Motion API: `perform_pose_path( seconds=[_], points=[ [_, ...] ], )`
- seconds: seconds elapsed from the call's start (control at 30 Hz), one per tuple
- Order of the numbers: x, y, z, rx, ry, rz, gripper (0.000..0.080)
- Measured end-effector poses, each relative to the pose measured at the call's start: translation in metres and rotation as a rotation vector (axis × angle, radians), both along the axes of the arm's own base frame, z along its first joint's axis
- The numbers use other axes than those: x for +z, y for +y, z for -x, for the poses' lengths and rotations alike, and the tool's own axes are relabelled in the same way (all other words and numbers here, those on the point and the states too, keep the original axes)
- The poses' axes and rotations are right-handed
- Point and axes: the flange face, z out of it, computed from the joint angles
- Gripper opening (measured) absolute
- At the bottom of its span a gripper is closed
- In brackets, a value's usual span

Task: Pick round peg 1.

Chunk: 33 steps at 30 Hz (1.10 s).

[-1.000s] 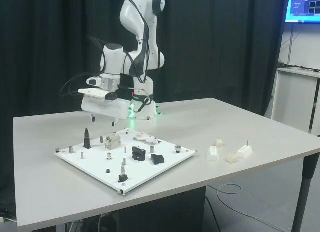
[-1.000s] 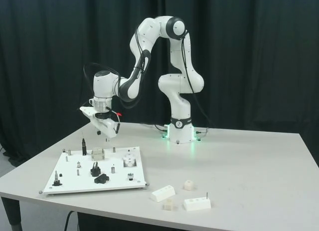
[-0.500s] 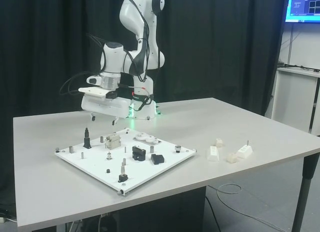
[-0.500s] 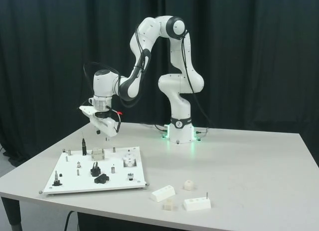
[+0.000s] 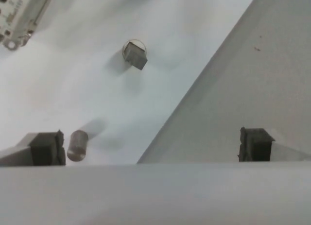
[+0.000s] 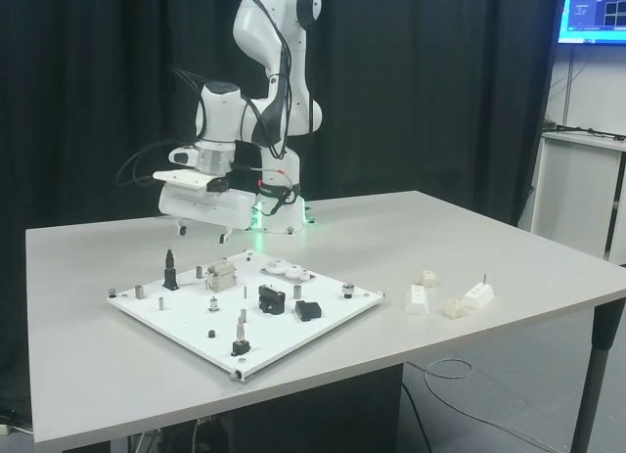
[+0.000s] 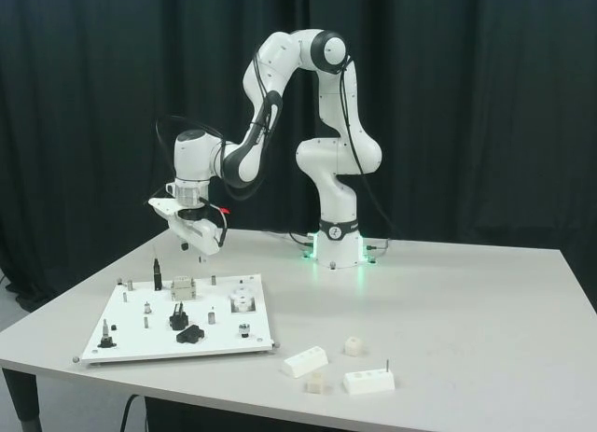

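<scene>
A: In the wrist view, what sits under the tool?

B: The two-finger gripper (image 5: 150, 148) has its black finger pads (image 5: 47, 148) far apart, with nothing between them. One pad hangs over the flat white assembly board (image 5: 73, 89), the other over the grey table top (image 5: 252, 74). The board's edge runs on a slant between the two.

A: And round peg 1?

B: A short grey metal cylinder, which I take to be the round peg (image 5: 77, 145), stands on the board just beside the pad on the board's side, outside the gap. A grey square-topped peg (image 5: 135, 55) stands further off on the board, and the corner of a white screwed block (image 5: 22, 13) shows at the picture's edge.

A: What does the first room view add?

B: The white Franka arm (image 6: 266, 91) reaches out from its base and holds the gripper (image 6: 201, 233) in the air above the far edge of the board (image 6: 245, 311), clear of every part. The fingers are spread and empty. The board carries a tall black post (image 6: 170, 268), small grey pins and black blocks. Four small white blocks (image 6: 450, 296) lie on the table (image 6: 469, 238) well apart from the board.

A: And the second room view?

B: The same: the gripper (image 7: 192, 255) hovers over the board's (image 7: 177, 343) far edge, near the black post (image 7: 157, 274), touching nothing. I cannot tell from here which pin is the peg.
</scene>
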Motion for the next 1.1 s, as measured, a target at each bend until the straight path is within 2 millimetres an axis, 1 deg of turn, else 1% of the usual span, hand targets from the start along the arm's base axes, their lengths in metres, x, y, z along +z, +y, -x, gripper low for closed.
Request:
perform_pose_path(
  seconds=[0.33,0.8,1.1],
  points=[
    [0.007,0.001,-0.003,-0.035,-0.024,-0.003,0.0800],
    [0.023,0.012,-0.011,-0.061,-0.050,-0.031,0.0800],
    [0.028,0.016,-0.015,-0.070,-0.052,-0.039,0.0800]
  ],
)
